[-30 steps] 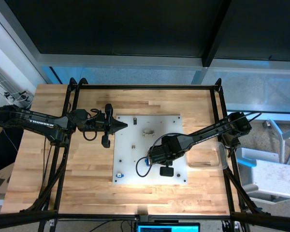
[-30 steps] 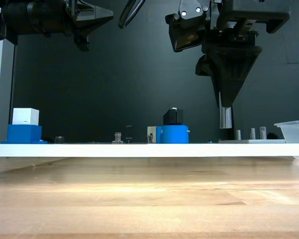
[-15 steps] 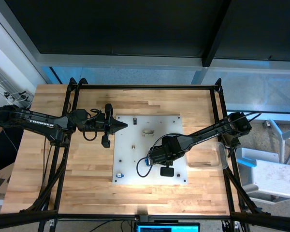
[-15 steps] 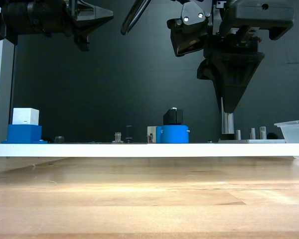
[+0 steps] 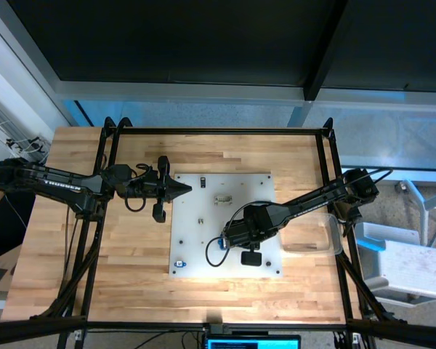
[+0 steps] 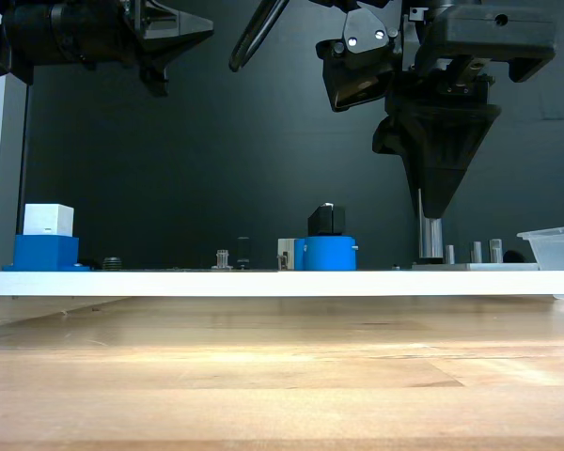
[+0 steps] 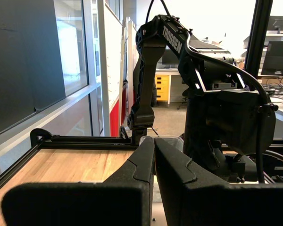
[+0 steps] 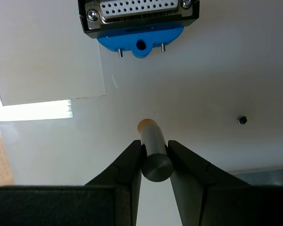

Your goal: Pick the 16mm cylinder and place it in the taskboard

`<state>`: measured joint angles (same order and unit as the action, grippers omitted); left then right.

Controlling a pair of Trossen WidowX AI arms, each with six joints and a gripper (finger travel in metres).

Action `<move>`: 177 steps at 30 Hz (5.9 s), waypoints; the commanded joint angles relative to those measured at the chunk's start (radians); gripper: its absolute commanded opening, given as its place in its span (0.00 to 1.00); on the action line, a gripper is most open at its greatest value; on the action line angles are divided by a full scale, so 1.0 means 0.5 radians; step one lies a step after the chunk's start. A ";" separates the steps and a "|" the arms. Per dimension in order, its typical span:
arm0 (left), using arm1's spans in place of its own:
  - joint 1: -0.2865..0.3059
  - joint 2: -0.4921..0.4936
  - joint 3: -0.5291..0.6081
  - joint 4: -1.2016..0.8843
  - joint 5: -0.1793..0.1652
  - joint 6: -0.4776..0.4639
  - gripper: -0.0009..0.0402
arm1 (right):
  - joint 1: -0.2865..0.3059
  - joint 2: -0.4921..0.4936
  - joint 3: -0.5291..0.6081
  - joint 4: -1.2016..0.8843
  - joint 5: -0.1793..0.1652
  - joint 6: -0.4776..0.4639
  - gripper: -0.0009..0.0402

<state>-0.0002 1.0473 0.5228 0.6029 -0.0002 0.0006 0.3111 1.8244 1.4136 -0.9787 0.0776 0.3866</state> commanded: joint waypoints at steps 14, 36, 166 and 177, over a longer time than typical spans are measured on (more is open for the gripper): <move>0.000 0.000 0.000 0.000 0.000 0.000 0.02 | 0.002 0.049 -0.002 0.040 -0.005 0.002 0.09; 0.000 0.000 0.000 0.000 0.000 0.001 0.02 | 0.002 0.049 -0.031 0.056 0.009 0.014 0.09; 0.000 0.000 0.000 0.000 0.000 0.000 0.02 | 0.021 0.103 -0.127 0.246 -0.043 -0.019 0.14; 0.000 0.000 0.000 0.000 0.000 0.001 0.02 | 0.021 0.098 -0.127 0.246 -0.040 -0.019 0.32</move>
<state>-0.0002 1.0473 0.5224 0.6029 -0.0006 0.0006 0.3222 1.8751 1.3495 -0.8490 0.0509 0.3775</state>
